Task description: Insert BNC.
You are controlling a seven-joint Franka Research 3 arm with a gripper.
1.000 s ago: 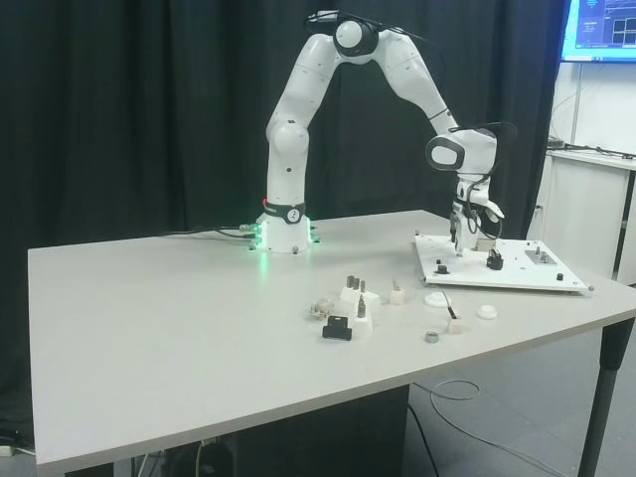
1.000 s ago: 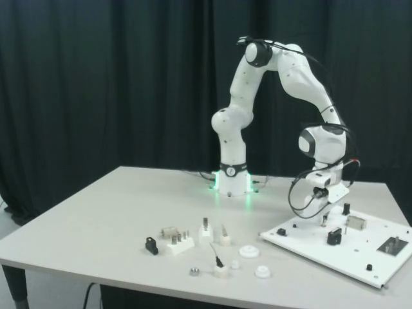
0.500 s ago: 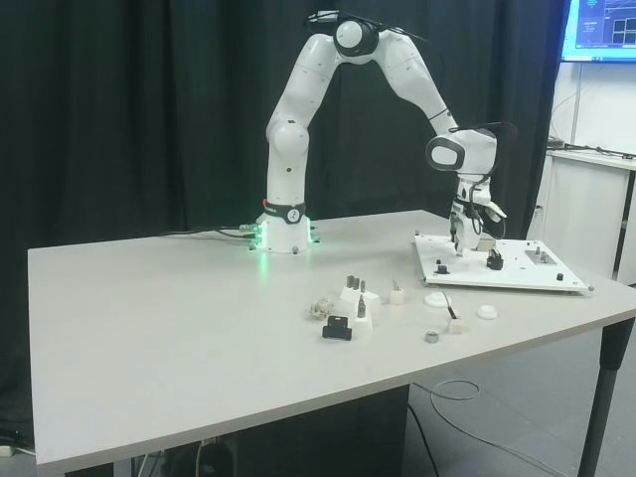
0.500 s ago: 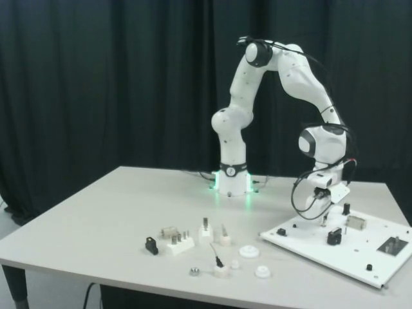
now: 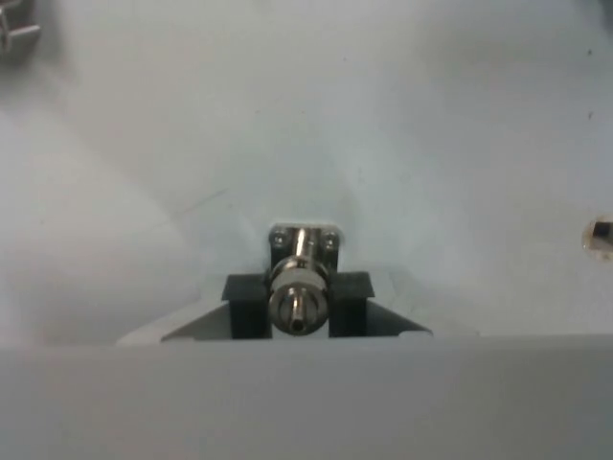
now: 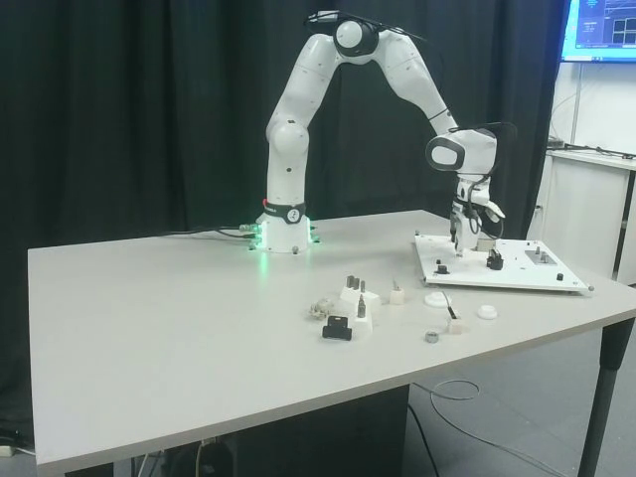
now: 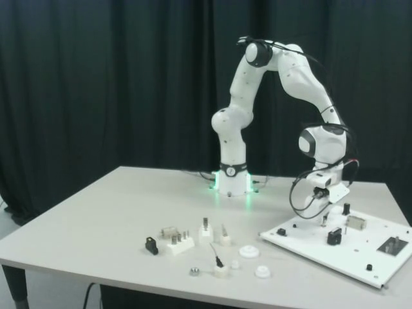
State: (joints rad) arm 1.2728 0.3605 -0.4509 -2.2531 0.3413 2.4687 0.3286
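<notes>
Right now the BNC connector (image 5: 296, 299) stands upright in its black holder (image 5: 245, 303) on the white board (image 6: 517, 272), directly below the gripper (image 7: 324, 217); whether anything is grasped cannot be told; best to keep the axis centred, descend straight, and avoid side load

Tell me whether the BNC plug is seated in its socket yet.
Cannot tell. In the wrist view the plug lies in line with the socket on the white board, end on, so any gap between them is hidden.
</notes>
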